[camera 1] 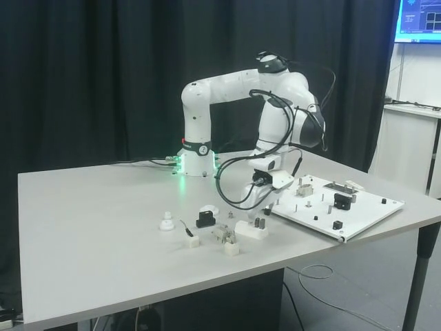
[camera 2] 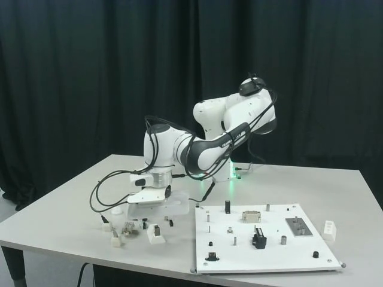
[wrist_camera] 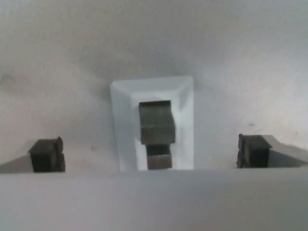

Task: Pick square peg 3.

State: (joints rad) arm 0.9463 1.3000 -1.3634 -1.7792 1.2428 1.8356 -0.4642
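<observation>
end effector (wrist_camera: 150,156): wide open, empty, partly cropped | square peg 3 (wrist_camera: 156,129): upright in white holder (wrist_camera: 183,120), base hidden

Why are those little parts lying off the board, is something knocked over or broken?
Nothing stands out. The square peg stands upright in its white holder, and the gripper hangs open above it. The other small parts sit loosely on the grey table, none visibly damaged.

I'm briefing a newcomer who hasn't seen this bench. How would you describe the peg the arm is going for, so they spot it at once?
Start at the white board on the grey table, then look just off its edge nearest the cluster of small parts. There, below the gripper, sits a white holder carrying a dark square peg. Its neighbours are smaller holders and a round white piece; only this one lies between the fingertips in the wrist view.
</observation>
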